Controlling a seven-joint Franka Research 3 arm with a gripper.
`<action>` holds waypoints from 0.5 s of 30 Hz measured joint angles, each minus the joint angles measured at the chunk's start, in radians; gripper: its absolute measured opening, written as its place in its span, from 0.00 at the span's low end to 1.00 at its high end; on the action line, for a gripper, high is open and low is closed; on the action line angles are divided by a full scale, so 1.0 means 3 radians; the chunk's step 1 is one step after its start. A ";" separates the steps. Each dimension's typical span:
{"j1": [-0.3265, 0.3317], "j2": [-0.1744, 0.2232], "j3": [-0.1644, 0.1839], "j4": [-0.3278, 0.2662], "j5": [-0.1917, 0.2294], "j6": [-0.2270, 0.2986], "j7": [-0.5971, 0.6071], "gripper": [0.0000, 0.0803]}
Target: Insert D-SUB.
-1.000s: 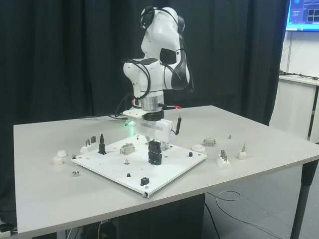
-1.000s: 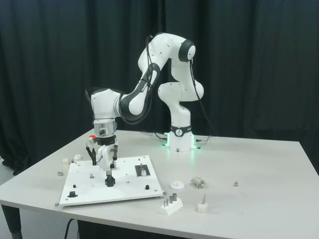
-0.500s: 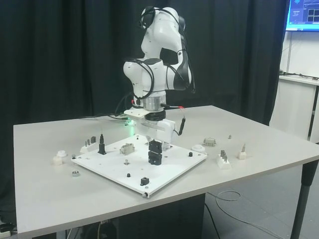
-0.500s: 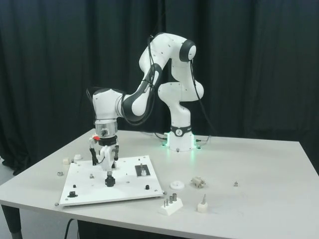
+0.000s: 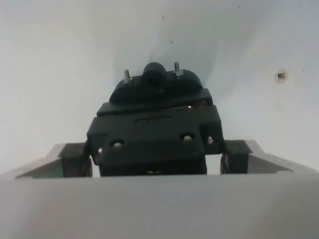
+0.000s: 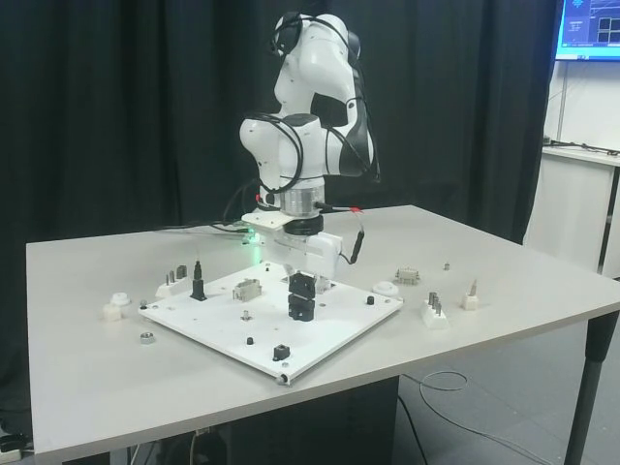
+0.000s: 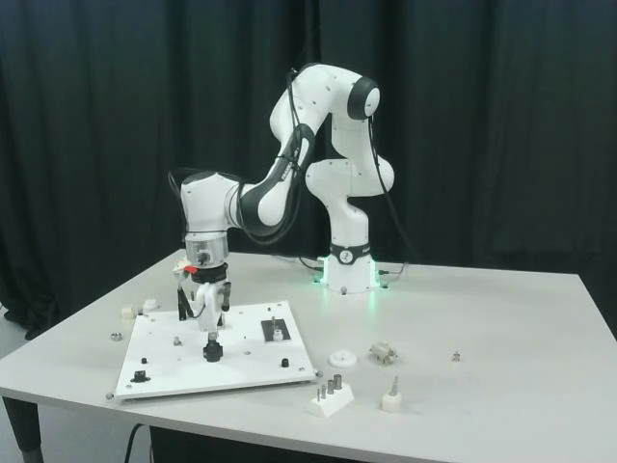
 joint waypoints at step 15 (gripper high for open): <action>0.0000 0.0004 0.0014 -0.0038 0.0001 0.0115 0.0027 0.71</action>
